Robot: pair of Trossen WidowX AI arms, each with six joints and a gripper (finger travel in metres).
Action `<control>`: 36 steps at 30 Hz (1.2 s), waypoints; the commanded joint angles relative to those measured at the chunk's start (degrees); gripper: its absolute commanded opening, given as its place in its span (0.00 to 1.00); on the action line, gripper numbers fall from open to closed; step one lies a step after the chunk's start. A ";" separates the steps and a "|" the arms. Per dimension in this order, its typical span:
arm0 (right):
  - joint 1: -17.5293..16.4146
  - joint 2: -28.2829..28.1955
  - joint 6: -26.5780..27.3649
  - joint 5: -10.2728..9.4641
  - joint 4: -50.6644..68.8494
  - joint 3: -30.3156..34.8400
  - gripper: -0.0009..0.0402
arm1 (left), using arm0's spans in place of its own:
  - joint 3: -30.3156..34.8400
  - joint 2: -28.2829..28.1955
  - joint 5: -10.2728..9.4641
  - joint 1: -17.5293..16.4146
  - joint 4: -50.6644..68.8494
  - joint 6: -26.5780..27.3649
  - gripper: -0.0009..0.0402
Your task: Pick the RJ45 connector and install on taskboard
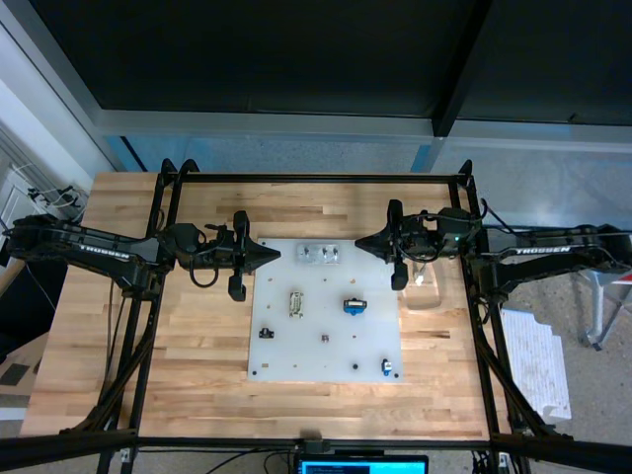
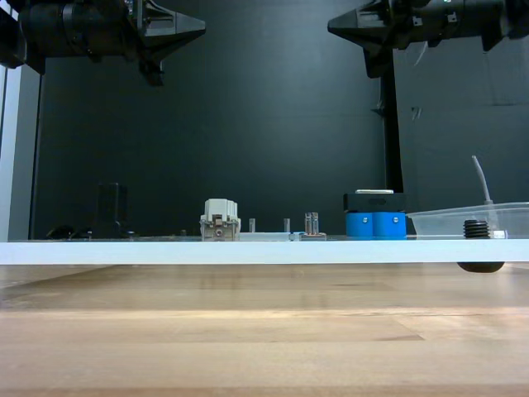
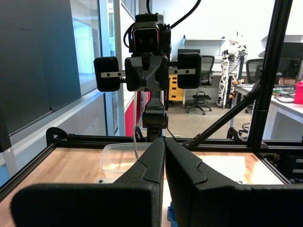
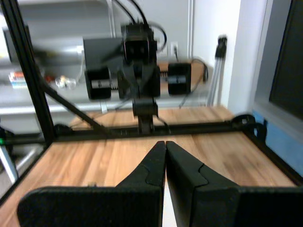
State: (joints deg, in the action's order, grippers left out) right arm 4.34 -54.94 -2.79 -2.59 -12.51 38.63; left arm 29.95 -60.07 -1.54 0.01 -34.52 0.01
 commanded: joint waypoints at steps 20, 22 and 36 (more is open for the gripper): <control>3.23 3.98 10.80 0.02 61.35 22.60 0.02 | 0.00 -0.02 0.00 0.00 0.00 0.00 0.02; 3.30 3.98 11.23 0.04 65.70 24.04 0.02 | 0.00 -0.02 0.00 -0.02 0.00 0.00 0.02; 3.30 4.72 12.94 0.00 84.00 26.12 0.02 | 0.00 -0.02 0.00 -0.02 0.00 0.00 0.02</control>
